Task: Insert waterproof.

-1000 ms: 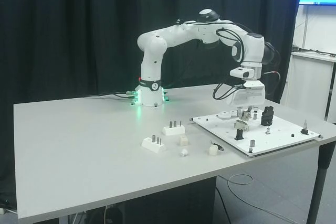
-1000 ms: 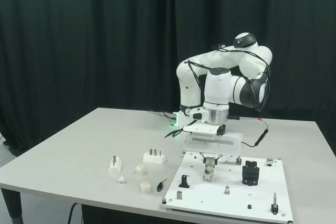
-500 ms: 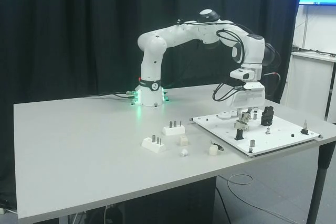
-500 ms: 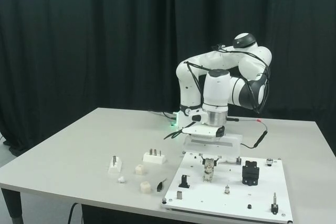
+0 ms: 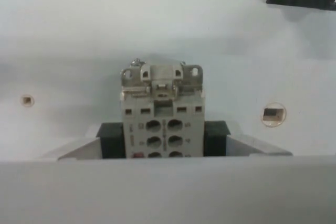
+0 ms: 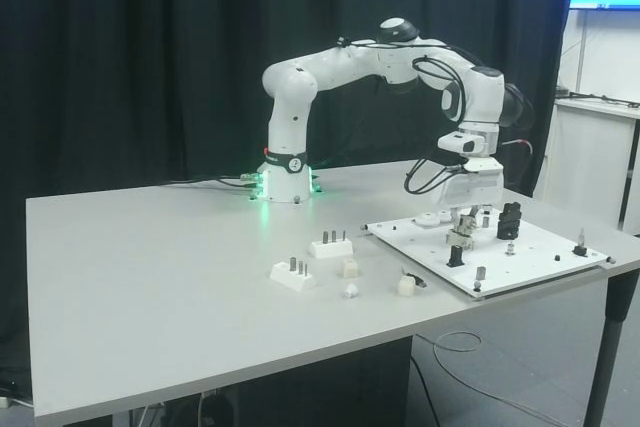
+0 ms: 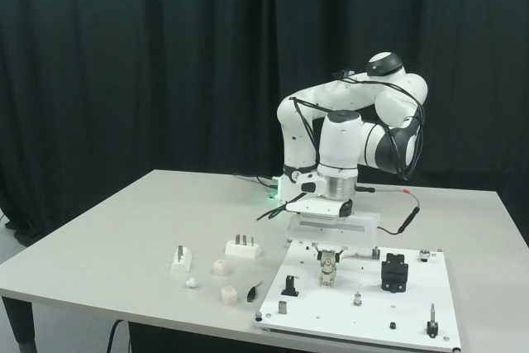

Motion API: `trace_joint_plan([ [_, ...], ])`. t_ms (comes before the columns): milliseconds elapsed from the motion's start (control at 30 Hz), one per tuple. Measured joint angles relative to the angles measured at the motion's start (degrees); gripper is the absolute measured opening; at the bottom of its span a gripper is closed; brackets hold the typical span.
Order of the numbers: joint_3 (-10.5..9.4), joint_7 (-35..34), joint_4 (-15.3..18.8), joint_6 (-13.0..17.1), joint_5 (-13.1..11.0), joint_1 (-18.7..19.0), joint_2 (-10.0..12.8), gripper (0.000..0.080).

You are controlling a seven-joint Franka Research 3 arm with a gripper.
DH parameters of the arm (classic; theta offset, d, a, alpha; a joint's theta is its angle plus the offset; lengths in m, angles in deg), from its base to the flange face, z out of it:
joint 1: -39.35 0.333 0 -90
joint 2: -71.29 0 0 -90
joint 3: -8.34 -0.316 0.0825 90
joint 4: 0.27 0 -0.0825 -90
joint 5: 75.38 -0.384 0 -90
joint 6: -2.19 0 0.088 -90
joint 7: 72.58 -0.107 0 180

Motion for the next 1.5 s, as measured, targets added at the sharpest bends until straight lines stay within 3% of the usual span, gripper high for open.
trace_joint_plan([
  [1200,-0.63,1.40,-0.11,-0.01,0.09,-0.20,0.00,0.0310],
  [1500,-0.68,1.28,-1.11,-1.18,1.20,-0.75,0.00,0.0310],
])
